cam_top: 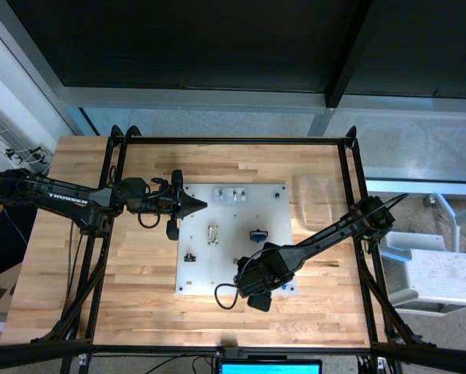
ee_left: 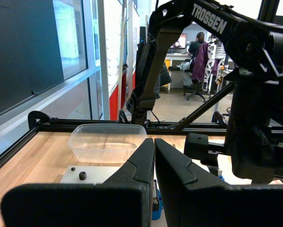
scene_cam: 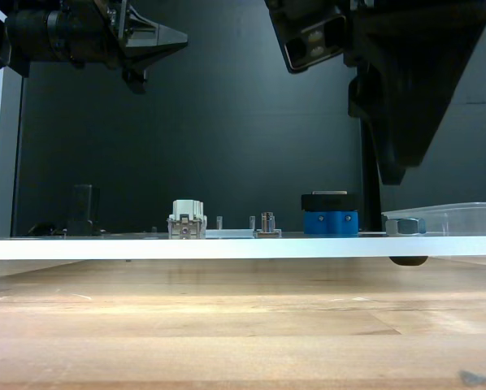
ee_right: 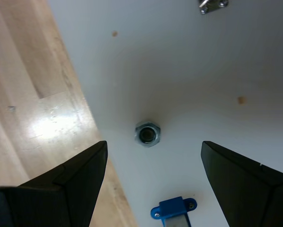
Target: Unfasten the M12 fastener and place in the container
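my right tool (ee_right: 154, 146) hangs over the near right part of the white board (ee_right: 189, 71) and points straight down. it is wide: its two fingers (ee_right: 70, 179) stand far apart and touch nothing. the small silver nut (ee_right: 147, 134) sits on the board right under the gap, about in the middle between them. the nut is on its stud (ee_right: 148, 135), which i can see as a dark spot in the nut's hole. it is close to the board's edge, where the wood of the bench (ee_right: 28, 94) begins. a small blue part (ee_right: 173, 208) lies on the board near it.

the container (cam_top: 315, 199) stands on the bench just off the far right side of the board, well apart from the nut. from above, my own arm hides the nut.

my left tool (cam_top: 195, 205) is up in the air over the far left part of the board. it lies level and points to the right. it is narrow, with its fingers pressed together, and it holds nothing.
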Tool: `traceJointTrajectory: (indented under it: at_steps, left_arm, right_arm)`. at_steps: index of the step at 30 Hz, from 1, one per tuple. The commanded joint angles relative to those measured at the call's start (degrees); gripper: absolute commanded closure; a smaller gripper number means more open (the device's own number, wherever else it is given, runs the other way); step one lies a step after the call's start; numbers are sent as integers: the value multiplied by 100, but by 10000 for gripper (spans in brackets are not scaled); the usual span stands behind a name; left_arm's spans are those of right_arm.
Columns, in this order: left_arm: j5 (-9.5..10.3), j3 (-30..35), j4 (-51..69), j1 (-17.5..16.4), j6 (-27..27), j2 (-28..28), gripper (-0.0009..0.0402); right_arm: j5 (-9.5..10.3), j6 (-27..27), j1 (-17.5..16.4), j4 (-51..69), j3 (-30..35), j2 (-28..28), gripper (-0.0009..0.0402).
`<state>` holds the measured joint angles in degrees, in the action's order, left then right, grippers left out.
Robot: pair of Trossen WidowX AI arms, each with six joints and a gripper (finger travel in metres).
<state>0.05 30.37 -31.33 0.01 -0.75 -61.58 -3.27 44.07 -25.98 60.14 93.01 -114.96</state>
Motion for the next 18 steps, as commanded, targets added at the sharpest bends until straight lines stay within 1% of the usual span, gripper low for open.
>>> traceJointTrajectory:
  at_steps: [1, 4, 9, 18]
  left_arm:
    - [0, 0, 0, -2, 0, -2, 393]
    - [0, 0, -2, -2, 0, -2, 393]
    - [0, 0, -2, 0, 0, -2, 393]
    - [-2, 0, 0, 0, 0, -2, 393]
  right_arm:
    - [-17, 2, 9, -181, -175, 4, 113]
    - [-20, -20, 11, -304, -293, -11, 114]
    - [-15, -107, 13, -378, -297, -175, 114]
    - [13, -107, 24, -450, -297, -352, 114]
